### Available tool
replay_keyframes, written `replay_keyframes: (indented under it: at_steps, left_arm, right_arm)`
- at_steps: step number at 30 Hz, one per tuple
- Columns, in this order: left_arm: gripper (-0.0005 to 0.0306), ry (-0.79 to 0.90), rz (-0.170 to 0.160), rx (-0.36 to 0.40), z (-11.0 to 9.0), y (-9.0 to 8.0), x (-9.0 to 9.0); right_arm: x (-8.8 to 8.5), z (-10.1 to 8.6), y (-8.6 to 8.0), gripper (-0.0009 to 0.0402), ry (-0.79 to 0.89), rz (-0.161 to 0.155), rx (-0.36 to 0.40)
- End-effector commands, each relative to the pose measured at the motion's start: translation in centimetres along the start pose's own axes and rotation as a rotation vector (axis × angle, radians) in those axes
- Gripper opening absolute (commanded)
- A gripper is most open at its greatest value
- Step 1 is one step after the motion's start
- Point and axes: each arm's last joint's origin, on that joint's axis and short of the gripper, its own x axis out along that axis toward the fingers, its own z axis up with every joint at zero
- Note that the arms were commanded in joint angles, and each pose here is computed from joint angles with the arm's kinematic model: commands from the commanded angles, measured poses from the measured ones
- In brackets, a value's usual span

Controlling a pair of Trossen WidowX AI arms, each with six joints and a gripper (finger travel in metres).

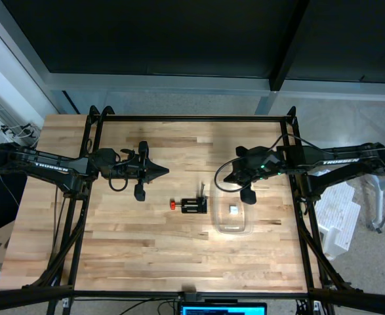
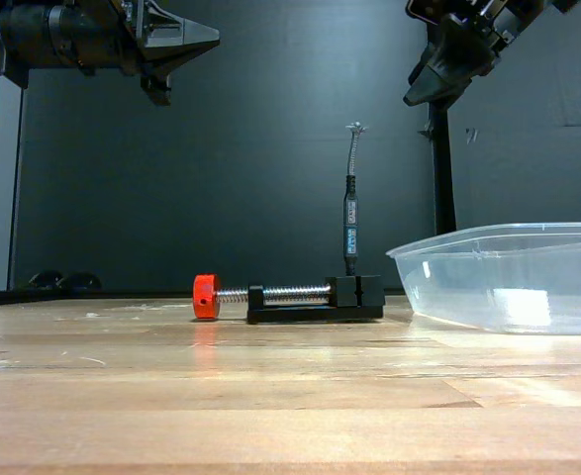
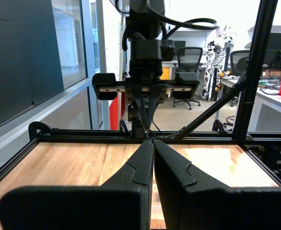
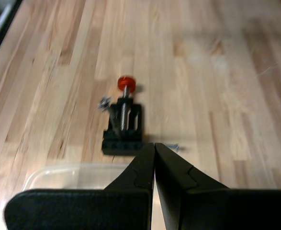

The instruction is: Remove the USB-C connector from taskboard and place in the container

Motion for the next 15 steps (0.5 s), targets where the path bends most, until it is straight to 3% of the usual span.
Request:
replay_keyframes:
  at_steps: [1,10,15]
  left_arm:
    - [0.0,0.0,0.0,0.0,0.0,0.0,0.0]
    - [0.0,0.0,0.0,0.0,0.0,0.0,0.0]
    - [0.0,0.0,0.0,0.0,0.0,0.0,0.0]
  right_arm:
    - [0.6,0.7,0.4,0.0,0.073,0.008,-0.01]
    - [3.2,2.2,1.7,0.0003,0.273,0.028,-0.019]
    - [5.2,3.0,2.3,0.0035,0.324,0.026,0.007]
